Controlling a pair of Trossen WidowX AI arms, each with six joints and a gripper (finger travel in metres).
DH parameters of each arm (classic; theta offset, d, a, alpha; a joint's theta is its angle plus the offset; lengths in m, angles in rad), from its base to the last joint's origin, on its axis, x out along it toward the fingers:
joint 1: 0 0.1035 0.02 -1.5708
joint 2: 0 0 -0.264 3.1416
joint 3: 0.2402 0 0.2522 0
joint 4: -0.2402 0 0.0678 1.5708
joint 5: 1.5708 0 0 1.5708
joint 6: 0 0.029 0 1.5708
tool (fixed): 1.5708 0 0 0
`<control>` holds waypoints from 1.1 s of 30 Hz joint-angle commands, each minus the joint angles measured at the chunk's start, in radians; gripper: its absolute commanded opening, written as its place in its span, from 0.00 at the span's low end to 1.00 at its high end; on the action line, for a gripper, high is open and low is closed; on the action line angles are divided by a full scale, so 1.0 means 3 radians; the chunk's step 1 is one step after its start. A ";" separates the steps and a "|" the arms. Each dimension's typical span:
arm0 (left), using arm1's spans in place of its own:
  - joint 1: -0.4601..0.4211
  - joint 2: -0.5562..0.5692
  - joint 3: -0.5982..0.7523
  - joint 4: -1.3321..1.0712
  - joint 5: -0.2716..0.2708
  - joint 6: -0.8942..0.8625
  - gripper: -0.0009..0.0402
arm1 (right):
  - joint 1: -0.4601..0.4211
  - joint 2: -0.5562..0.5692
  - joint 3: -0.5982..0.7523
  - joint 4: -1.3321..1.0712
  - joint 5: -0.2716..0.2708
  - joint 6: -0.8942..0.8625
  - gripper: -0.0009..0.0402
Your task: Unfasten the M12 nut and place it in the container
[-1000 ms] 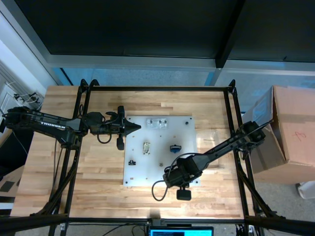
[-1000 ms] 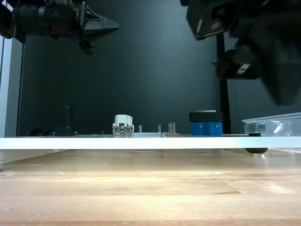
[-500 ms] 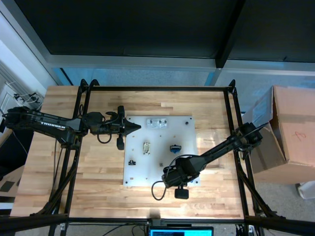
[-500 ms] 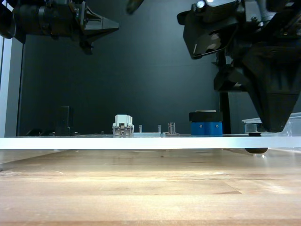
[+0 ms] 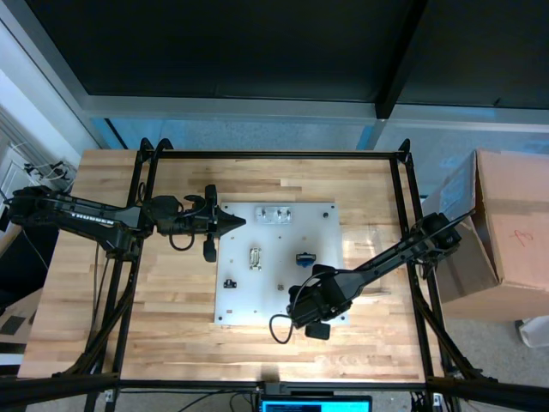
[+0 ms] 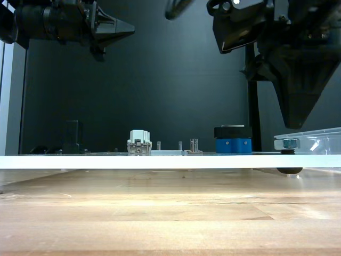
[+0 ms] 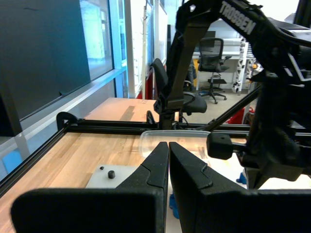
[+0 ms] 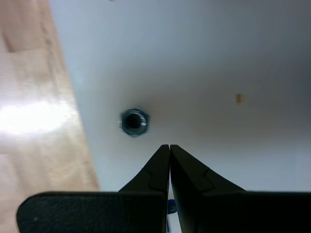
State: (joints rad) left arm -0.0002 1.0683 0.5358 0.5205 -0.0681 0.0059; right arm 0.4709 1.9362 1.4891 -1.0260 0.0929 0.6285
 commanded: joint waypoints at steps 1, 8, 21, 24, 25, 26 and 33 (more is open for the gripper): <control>0.0000 0.0001 0.0000 0.0001 0.0000 0.0001 0.02 | -0.0003 -0.0006 0.0028 0.0024 -0.0323 -0.0031 0.02; 0.0001 0.0004 0.0001 -0.0001 -0.0004 0.0001 0.02 | -0.0005 0.0009 0.0024 0.0284 -0.0726 -0.0153 0.02; 0.0000 0.0000 0.0000 0.0001 -0.0003 0.0001 0.02 | -0.0043 0.0116 -0.0131 0.0425 -0.0628 -0.0403 0.02; 0.0000 0.0000 0.0001 0.0001 -0.0003 0.0001 0.02 | -0.0043 0.0114 -0.0131 0.0423 -0.0621 -0.0412 0.02; 0.0000 0.0000 0.0001 0.0001 -0.0003 0.0001 0.02 | -0.0043 0.0113 -0.0131 0.0413 -0.0547 -0.0434 0.02; 0.0001 0.0000 0.0000 0.0003 -0.0003 0.0001 0.02 | -0.0043 0.0109 -0.0131 0.0389 -0.0380 -0.0429 0.02; 0.0000 0.0000 0.0001 0.0004 -0.0003 0.0001 0.02 | -0.0041 -0.0004 -0.0080 0.0088 0.0384 -0.0251 0.02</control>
